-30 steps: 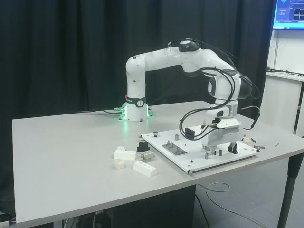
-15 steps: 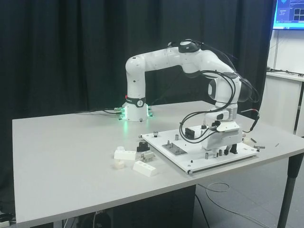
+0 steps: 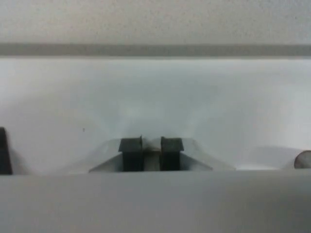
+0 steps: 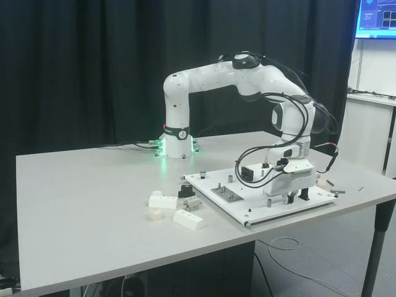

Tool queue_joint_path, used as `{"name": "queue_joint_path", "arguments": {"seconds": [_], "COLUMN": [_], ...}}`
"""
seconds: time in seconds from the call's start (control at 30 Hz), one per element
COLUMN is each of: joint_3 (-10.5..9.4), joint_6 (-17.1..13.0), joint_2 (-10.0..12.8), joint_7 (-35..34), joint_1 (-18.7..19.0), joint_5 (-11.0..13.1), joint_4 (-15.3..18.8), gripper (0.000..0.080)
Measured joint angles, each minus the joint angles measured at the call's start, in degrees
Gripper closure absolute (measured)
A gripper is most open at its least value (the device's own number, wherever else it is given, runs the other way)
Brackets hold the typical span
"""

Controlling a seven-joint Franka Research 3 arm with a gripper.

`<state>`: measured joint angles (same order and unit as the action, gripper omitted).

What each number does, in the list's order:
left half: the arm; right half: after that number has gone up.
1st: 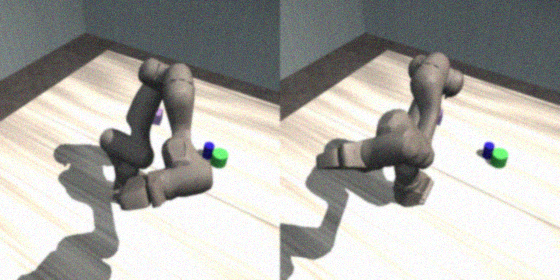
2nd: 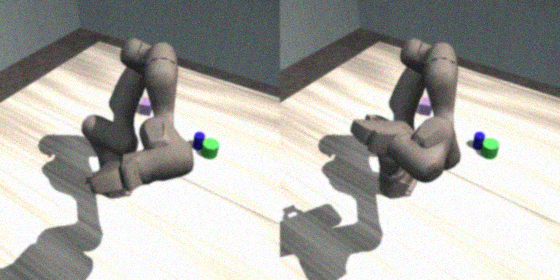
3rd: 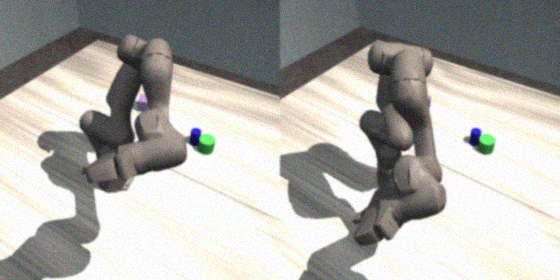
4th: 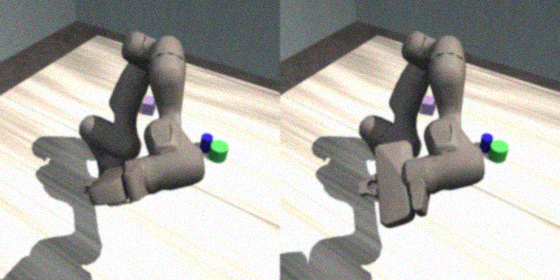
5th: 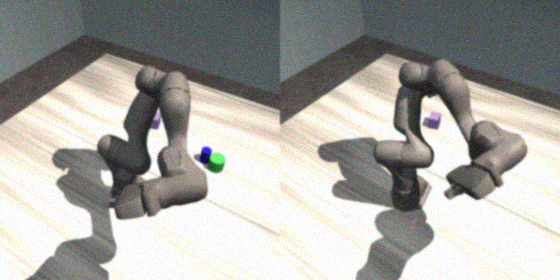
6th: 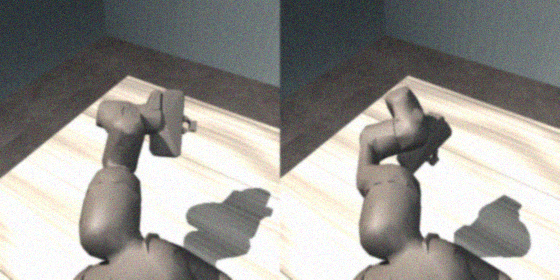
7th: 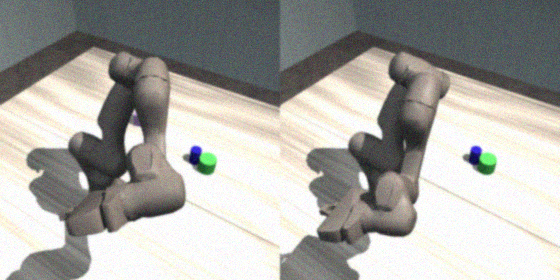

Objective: Remove square peg 3.

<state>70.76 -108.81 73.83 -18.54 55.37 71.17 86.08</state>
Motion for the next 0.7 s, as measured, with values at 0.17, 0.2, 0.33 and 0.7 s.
{"name": "queue_joint_path", "arguments": {"seconds": [0.17, 0.2, 0.33, 0.7], "joint_3": [0.12, 0.21, 0.84, 5.21], "joint_6": [0.32, 0.44, 1.4, 7.35], "joint_2": [-0.13, -0.18, -0.59, -1.48], "joint_7": [0.0, 0.0, 0.0, -0.07], "joint_1": [0.0, 0.02, 0.11, 0.67], "joint_5": [-0.05, -0.09, -0.47, -0.89], "joint_4": [-0.05, -0.05, -0.11, -1.05], "gripper": [0.0725, 0.0725, 0.0724, 0.0724]}}
